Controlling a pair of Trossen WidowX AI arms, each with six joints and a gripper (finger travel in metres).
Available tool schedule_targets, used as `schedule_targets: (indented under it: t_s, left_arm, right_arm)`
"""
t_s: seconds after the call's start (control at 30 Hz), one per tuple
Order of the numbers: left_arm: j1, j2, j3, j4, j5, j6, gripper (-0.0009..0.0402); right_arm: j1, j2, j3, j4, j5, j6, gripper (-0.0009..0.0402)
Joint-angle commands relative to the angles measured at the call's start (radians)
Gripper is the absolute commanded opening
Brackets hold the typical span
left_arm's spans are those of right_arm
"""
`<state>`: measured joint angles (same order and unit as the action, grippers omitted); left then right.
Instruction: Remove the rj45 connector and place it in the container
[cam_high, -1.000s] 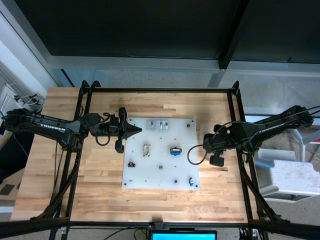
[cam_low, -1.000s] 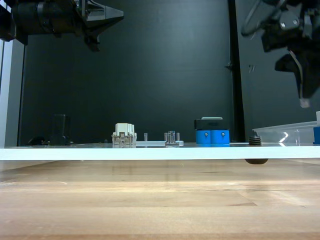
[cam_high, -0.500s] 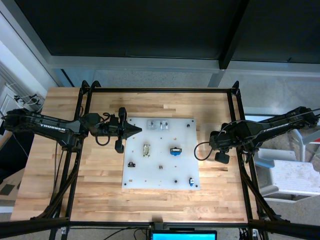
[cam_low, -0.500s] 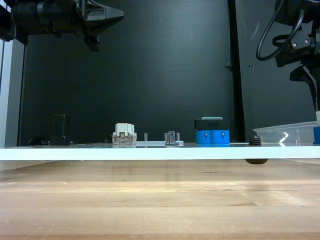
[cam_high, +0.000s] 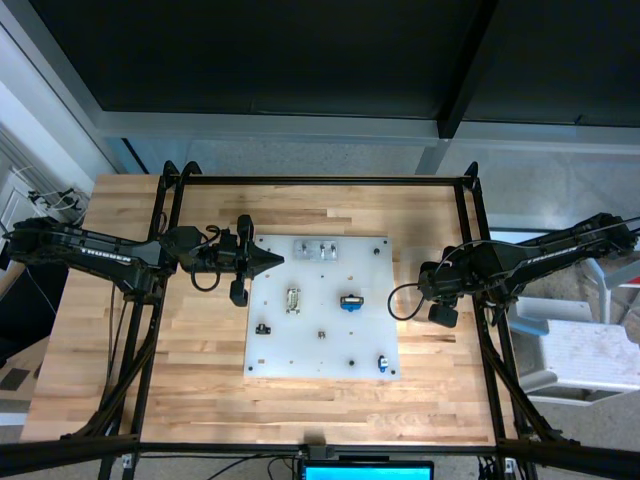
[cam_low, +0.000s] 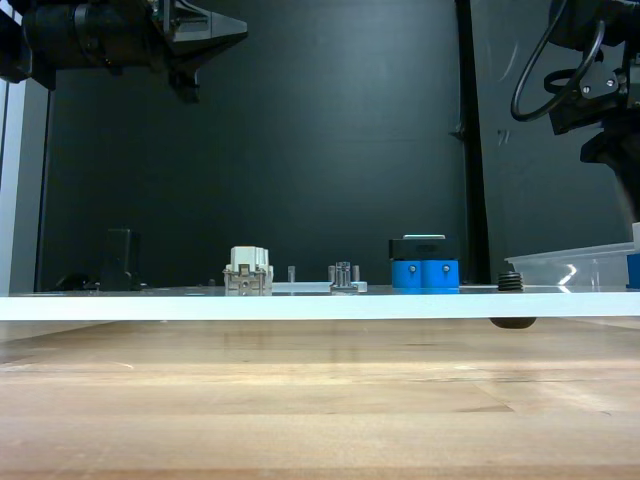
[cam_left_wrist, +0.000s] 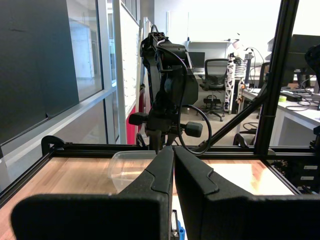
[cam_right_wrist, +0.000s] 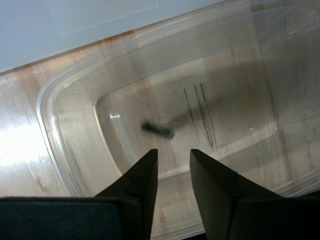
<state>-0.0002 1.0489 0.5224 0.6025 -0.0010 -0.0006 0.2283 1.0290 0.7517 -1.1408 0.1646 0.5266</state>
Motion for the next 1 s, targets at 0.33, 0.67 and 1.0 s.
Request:
schedule_targets:
  t_s: [0.33,0.67,1.0]
  left_arm:
    - [0.000,0.000,0.000,0.000,0.000,0.000,0.0001]
    - [0.000,0.000,0.000,0.000,0.000,0.000,0.0001]
    - [0.000,0.000,0.000,0.000,0.000,0.000,0.0001]
  right_arm:
    - [0.000,0.000,0.001,-0.029,-0.004,0.000,0.0164]
    - [0.000,0.000,0.001,-0.029,-0.004,0.000,0.0181]
    - [0.001,0.000,0.001,-0.029,-0.003,-0.003,0.0181]
